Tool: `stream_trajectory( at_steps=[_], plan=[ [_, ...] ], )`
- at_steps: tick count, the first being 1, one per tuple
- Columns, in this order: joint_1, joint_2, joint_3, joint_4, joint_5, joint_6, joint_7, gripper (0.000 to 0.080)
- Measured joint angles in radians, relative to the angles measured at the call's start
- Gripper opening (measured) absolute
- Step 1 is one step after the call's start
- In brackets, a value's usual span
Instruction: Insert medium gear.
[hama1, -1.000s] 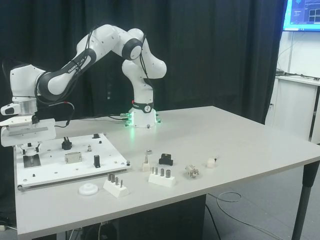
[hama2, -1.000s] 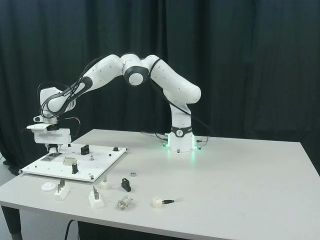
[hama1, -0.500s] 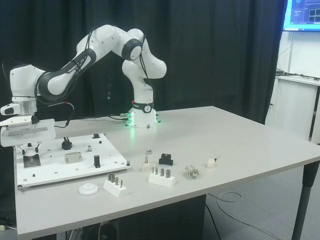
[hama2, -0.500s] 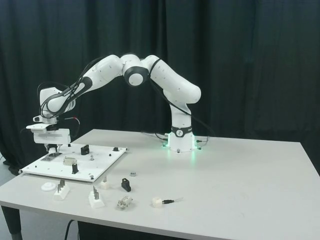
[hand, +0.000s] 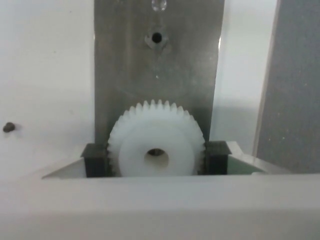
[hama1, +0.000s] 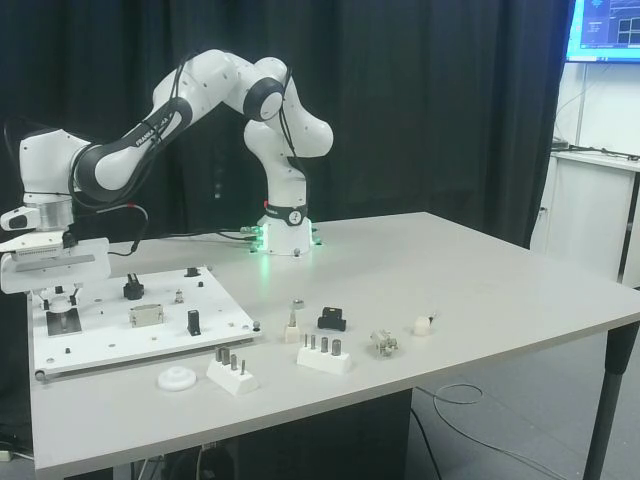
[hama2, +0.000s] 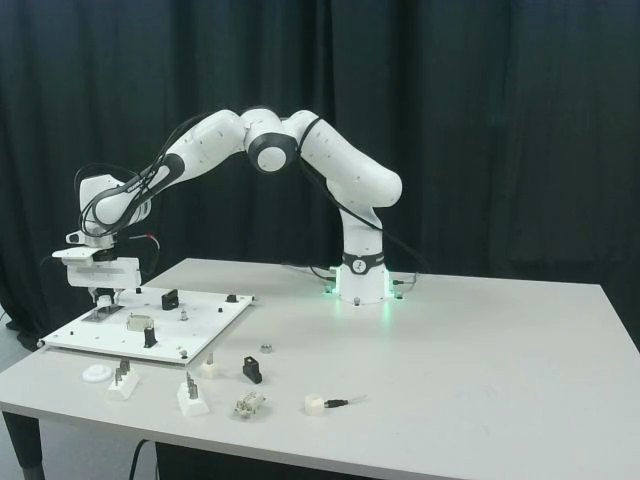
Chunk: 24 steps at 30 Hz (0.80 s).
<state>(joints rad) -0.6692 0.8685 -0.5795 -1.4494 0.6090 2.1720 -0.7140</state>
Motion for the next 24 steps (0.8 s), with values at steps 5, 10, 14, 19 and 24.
stream_trajectory(
  at_steps=[5,10,14,19,24],
  plan=[
    [0.000,0.000,0.000,0.000,0.000,-0.002,0.000,0.0399],
    [0.000,0.000,0.000,0.001,0.000,-0.006,0.000,0.0399],
    [0.000,0.000,0.000,0.002,0.000,-0.011,0.000,0.0399],
    [0.000,0.000,0.000,0.003,-0.001,-0.013,0.000,0.0399],
    [0.000,0.000,-0.001,0.003,-0.008,-0.014,0.000,0.0399]
  ],
)
